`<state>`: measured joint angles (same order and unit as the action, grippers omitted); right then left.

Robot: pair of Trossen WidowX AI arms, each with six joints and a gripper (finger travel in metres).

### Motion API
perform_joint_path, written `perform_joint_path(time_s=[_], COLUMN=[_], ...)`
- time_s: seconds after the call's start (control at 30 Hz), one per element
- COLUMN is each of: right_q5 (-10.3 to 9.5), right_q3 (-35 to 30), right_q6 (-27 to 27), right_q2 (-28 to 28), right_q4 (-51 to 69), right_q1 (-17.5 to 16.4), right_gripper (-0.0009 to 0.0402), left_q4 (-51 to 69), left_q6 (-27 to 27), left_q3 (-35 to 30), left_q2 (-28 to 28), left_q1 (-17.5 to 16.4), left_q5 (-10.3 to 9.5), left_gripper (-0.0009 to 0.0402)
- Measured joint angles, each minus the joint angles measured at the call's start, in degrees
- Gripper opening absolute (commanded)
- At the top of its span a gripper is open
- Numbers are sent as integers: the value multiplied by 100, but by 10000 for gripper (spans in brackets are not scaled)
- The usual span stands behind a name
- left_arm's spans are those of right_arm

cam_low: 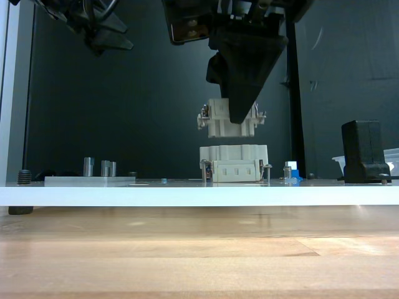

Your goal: Pick the HAN10E connector and install in the HAN10E hub

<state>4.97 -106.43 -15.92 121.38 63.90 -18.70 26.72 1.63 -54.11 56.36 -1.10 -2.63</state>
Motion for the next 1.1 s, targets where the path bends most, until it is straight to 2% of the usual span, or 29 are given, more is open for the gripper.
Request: perform_joint_path(time_s=[0.77, 0.97, 1.1], right_q5=[-4, -177, -199], right_q3=[470, 713, 704], right_q6=[-22, 13, 46], right_q2=[-42, -133, -138], right_q4=[-448, -699, -702], right_q1=[0, 24, 39], right_gripper=[114, 114, 114], left_q4=[0, 0, 0], left_q6=[2, 0, 2], left_q3=[-2, -2, -2], left_q2=[0, 0, 0], left_q1=[0, 0, 0], left_q5=[0, -2, -2], left_gripper=[227, 227, 228])
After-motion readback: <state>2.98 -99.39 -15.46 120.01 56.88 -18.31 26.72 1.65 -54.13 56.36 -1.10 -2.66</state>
